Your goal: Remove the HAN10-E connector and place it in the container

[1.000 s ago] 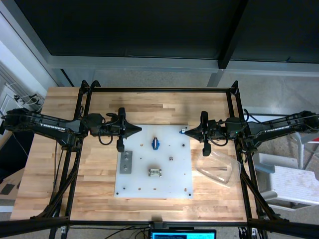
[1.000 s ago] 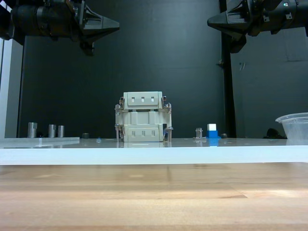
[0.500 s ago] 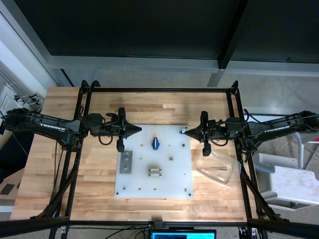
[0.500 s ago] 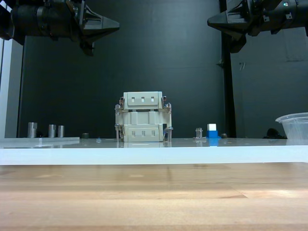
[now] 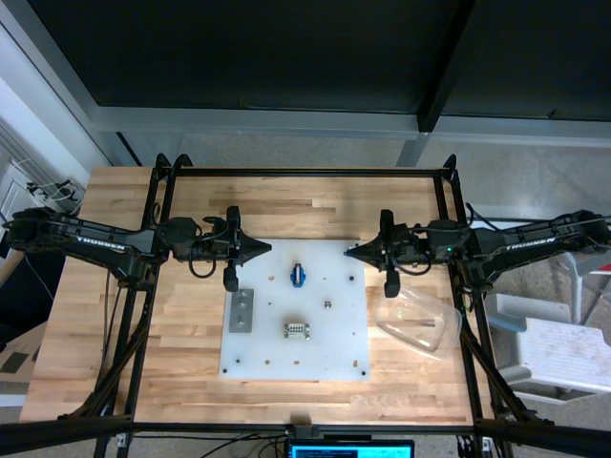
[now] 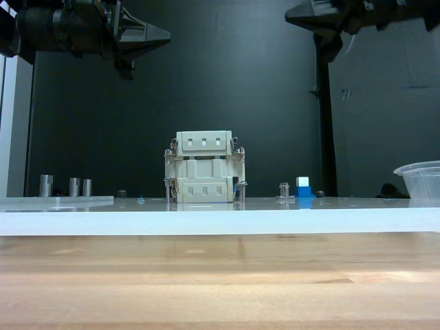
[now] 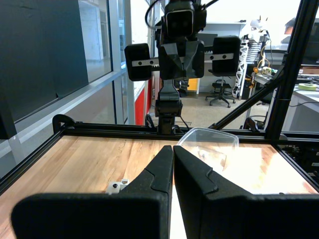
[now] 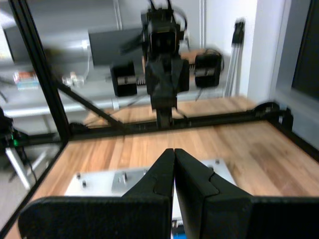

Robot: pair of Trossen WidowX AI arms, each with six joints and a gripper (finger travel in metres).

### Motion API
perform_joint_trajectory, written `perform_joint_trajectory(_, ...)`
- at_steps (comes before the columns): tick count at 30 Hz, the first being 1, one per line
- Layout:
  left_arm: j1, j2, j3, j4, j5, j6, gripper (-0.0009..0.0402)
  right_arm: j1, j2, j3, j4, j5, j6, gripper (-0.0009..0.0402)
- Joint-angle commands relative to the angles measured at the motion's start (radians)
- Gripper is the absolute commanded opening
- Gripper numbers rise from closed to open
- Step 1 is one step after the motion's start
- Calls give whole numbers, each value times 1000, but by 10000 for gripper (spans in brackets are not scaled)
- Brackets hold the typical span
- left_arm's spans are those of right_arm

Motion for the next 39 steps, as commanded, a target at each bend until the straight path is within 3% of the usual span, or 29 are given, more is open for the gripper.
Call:
perform_joint_trajectory(1, 0, 0, 0, 0, 0, 0, 0, 13, 67, 120, -140, -8, -4, 0)
perform_joint_trajectory(15, 0, 0, 0, 0, 0, 0, 0, 106, 478, 694, -769, -7, -6, 0)
perform_joint_trajectory(23, 0, 0, 0, 0, 0, 0, 0, 120, 683, 1006, -1048, -7, 0, 0)
perform_joint_trajectory(34, 0, 0, 0, 0, 0, 0, 0, 125, 923, 1347, -1324, -8, 39, 0)
perform_joint_trajectory(39, 0, 0, 0, 0, 0, 0, 0, 129, 1022, 1480, -1441, -27, 62, 0)
